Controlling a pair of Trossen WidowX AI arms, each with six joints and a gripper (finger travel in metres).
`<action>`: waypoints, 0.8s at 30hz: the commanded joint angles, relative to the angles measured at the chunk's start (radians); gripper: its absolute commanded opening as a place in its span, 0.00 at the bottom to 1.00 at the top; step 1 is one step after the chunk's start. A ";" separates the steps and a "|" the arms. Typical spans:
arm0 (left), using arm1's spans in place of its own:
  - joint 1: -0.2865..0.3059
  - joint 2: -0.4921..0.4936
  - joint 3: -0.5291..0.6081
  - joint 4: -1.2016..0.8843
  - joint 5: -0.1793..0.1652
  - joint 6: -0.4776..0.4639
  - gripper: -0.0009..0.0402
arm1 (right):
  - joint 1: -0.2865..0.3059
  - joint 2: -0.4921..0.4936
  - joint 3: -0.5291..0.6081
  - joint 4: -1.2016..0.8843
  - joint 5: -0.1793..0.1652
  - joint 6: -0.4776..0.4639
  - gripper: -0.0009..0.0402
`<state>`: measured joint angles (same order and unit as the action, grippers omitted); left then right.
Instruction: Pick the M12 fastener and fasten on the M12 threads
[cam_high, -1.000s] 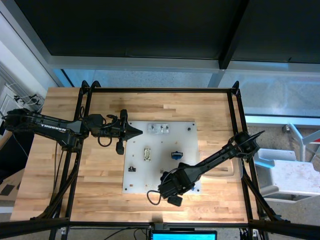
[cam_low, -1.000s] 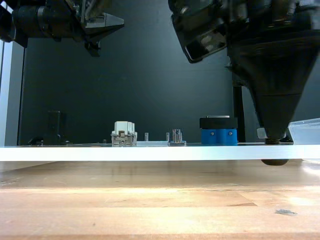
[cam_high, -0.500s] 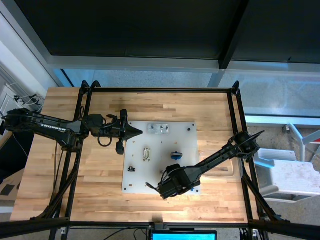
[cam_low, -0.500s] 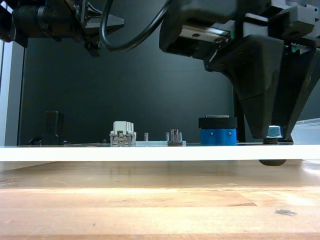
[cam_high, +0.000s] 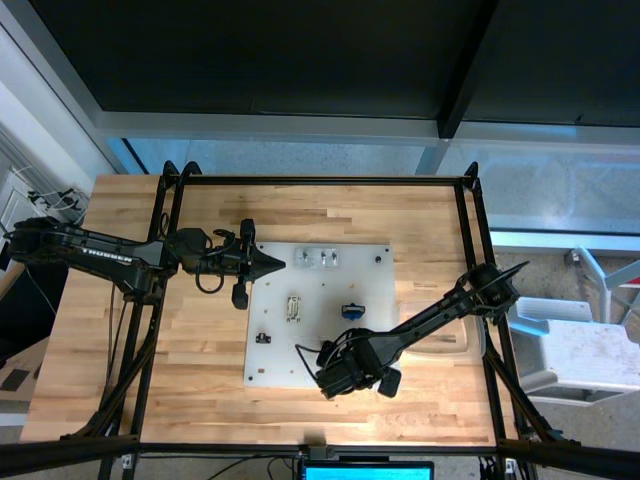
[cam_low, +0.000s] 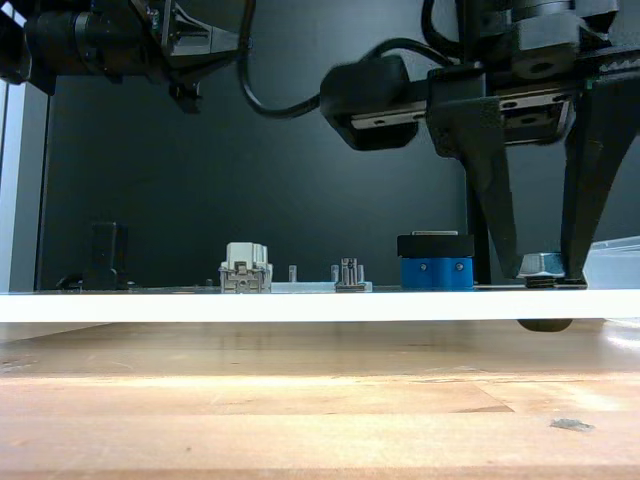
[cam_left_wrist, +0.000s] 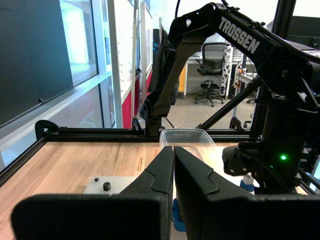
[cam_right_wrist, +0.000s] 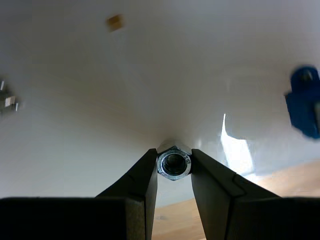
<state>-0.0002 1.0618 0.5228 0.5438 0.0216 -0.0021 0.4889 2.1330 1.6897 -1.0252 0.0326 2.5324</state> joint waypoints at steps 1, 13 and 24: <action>0.000 0.000 0.000 0.000 0.000 0.000 0.02 | 0.000 0.000 0.000 -0.005 0.002 0.171 0.02; 0.000 0.000 0.000 0.000 0.000 0.000 0.02 | 0.003 -0.001 0.000 -0.005 0.002 0.610 0.02; 0.000 0.000 0.000 0.000 0.000 0.000 0.02 | 0.006 -0.001 0.000 -0.002 0.001 0.609 0.02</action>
